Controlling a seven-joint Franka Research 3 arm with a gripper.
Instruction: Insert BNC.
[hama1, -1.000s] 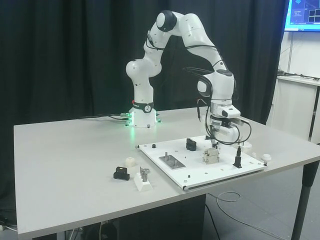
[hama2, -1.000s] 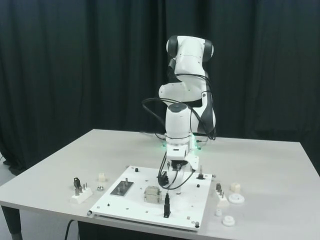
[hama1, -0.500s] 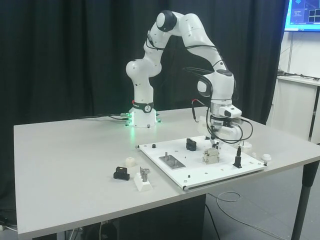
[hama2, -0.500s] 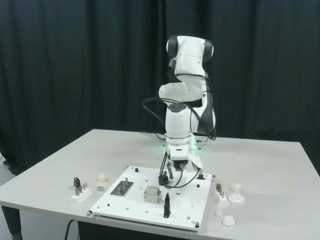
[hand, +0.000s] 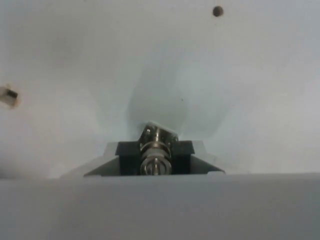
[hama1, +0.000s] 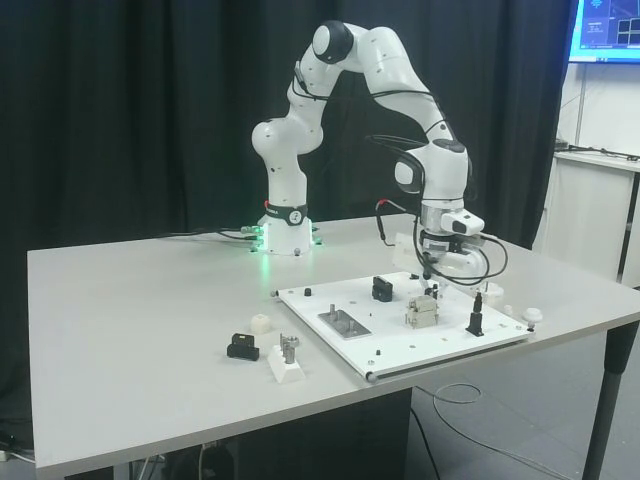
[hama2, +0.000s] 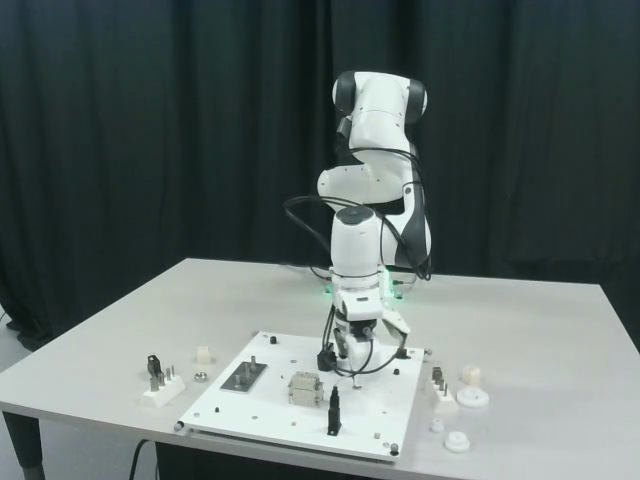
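We see the white arm (hama1: 400, 90) bent low over the white board (hama1: 400, 335) that lies on the grey bench (hama1: 150, 300). In the wrist view a metal BNC connector (hand: 156, 150) stands between two black pieces, just above the board's surface. We cannot tell from the pictures if the fingers are clenched or released. Near the board's front edge stands a black upright part (hama2: 333, 410), and beside it a small metal block (hama2: 304, 388).

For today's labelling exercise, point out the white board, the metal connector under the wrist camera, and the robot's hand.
white board (hama1: 420, 345): first room view, bare front area.
metal connector (hand: 156, 152): wrist view, its round barrel.
hand (hama2: 357, 362): second room view, lower tip above the board.
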